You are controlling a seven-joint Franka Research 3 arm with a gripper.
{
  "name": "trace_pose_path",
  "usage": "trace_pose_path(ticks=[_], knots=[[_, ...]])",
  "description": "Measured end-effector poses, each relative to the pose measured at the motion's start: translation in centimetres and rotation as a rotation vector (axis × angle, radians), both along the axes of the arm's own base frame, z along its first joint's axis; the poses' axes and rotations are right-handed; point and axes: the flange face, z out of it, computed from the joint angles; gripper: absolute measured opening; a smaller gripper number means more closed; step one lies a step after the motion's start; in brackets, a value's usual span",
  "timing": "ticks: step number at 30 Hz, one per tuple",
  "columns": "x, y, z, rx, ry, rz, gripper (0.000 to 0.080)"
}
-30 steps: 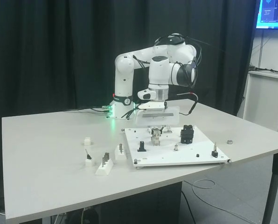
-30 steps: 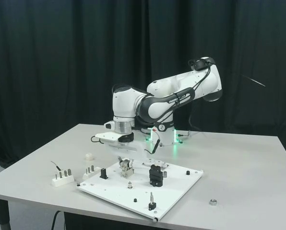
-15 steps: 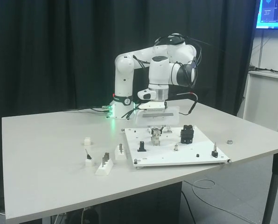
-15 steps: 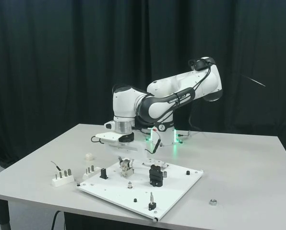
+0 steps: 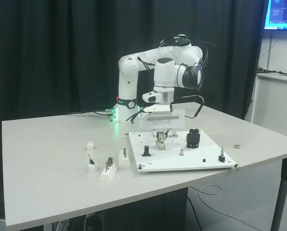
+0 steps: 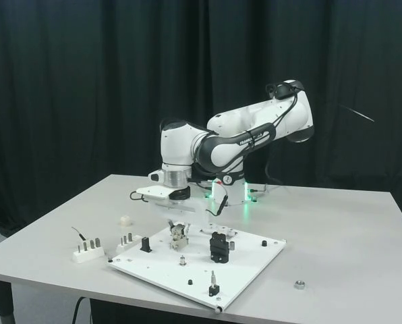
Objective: Insert waterproof.
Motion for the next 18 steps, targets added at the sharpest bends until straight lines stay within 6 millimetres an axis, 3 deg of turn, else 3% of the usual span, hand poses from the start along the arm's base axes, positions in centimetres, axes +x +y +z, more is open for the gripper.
trace_pose_path(ticks=[18], knots=[[0.02,-0.05,-0.01,-0.011,-0.014,-0.002,0.0310]])
